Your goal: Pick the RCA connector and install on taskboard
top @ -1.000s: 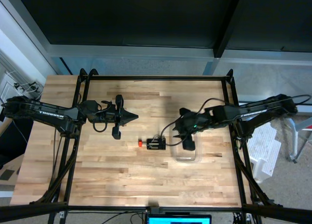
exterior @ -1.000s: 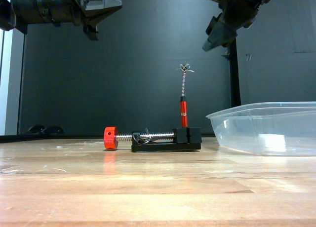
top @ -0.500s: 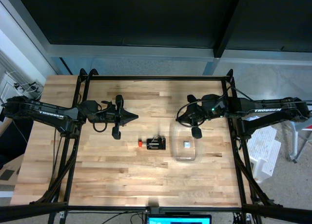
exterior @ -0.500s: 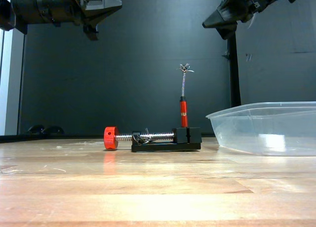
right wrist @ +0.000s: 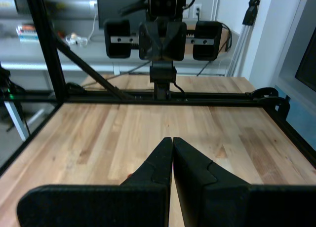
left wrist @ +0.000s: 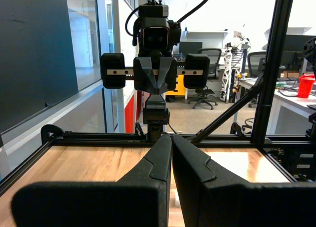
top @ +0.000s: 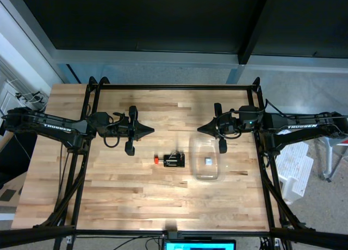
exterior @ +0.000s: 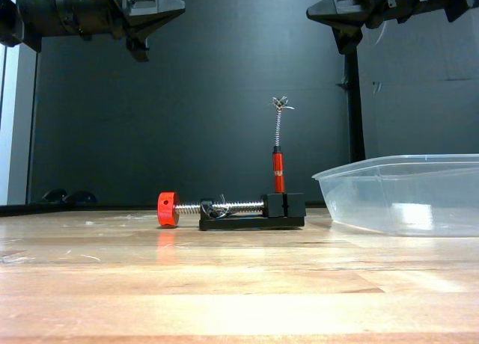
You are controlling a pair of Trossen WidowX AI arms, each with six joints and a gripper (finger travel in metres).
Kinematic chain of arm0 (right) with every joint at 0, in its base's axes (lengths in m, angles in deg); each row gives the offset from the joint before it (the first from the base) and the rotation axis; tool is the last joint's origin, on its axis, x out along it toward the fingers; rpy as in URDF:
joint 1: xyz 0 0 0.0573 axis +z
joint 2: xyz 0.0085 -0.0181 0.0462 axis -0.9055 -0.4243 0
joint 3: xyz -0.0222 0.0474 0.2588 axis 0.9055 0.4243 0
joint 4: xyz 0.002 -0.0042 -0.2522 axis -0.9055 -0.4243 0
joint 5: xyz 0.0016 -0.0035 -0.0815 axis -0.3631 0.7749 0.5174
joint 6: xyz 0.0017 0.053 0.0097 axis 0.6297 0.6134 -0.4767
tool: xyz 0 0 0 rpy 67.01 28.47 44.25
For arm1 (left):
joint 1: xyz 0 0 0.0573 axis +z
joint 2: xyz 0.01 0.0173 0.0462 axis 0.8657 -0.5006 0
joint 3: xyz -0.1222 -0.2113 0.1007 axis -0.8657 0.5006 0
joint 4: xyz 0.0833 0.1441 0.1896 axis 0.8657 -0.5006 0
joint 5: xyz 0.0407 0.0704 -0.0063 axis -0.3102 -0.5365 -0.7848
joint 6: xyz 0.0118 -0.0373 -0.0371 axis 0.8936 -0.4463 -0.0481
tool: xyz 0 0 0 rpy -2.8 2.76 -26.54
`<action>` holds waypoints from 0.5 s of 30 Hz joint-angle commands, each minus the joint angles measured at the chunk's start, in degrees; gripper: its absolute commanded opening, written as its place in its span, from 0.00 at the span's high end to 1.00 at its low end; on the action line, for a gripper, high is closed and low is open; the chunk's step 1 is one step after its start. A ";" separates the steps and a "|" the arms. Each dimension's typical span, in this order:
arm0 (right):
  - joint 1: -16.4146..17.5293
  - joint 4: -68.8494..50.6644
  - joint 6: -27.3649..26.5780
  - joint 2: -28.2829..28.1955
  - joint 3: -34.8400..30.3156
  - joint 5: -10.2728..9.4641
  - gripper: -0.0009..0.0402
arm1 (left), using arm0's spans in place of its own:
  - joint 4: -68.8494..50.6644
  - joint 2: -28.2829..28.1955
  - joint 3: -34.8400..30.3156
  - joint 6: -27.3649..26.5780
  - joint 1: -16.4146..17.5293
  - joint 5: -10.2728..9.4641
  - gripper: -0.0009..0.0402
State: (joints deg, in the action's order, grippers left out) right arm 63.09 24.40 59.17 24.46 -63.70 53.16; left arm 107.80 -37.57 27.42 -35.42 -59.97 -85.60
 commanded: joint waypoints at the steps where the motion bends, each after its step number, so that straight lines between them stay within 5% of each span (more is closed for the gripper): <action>1: 0.00 4.61 1.11 0.72 2.34 0.00 0.98 | 0.00 0.00 0.00 0.02 0.02 0.02 0.98; 10: -0.09 8.70 0.85 2.10 4.92 1.90 0.98 | 0.00 0.00 0.00 0.02 0.00 0.02 0.98; 15: -0.07 9.31 0.33 3.02 5.42 1.31 0.98 | 0.00 0.00 0.00 0.02 0.02 0.02 0.98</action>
